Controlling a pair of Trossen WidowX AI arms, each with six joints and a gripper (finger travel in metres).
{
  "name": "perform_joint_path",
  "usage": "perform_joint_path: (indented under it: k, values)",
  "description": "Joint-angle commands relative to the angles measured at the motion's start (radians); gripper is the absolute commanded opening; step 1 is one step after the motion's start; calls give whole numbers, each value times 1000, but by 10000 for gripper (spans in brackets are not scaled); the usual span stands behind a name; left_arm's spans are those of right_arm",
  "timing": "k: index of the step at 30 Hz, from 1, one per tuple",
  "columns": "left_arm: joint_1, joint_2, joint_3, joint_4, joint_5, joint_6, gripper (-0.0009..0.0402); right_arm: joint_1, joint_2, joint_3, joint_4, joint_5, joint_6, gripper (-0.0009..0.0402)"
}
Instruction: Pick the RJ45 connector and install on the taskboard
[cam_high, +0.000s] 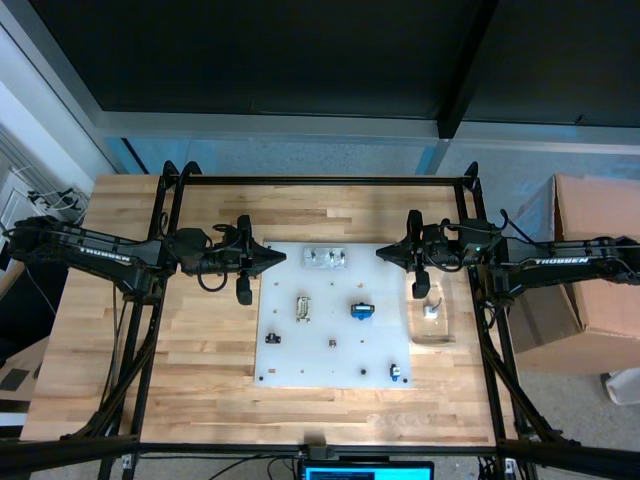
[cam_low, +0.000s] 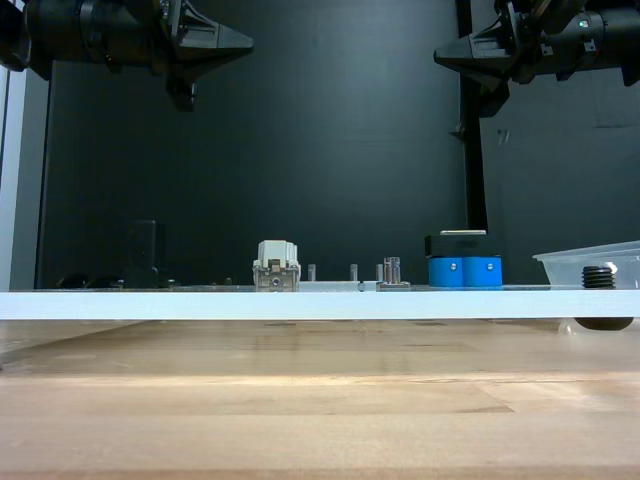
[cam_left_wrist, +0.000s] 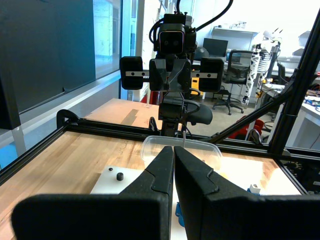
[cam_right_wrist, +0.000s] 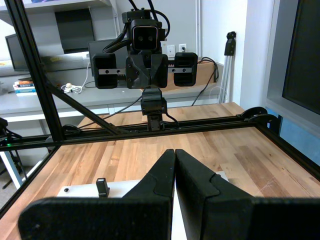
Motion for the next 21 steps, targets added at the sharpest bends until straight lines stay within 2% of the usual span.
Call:
perform_joint_path:
  k: [1,21]
  values:
    - [0,0,0,0,0,0,0,0,0,0,2,0,0,0]
    - [0,0,0,0,0,0,0,0,2,0,2,0,-23,0]
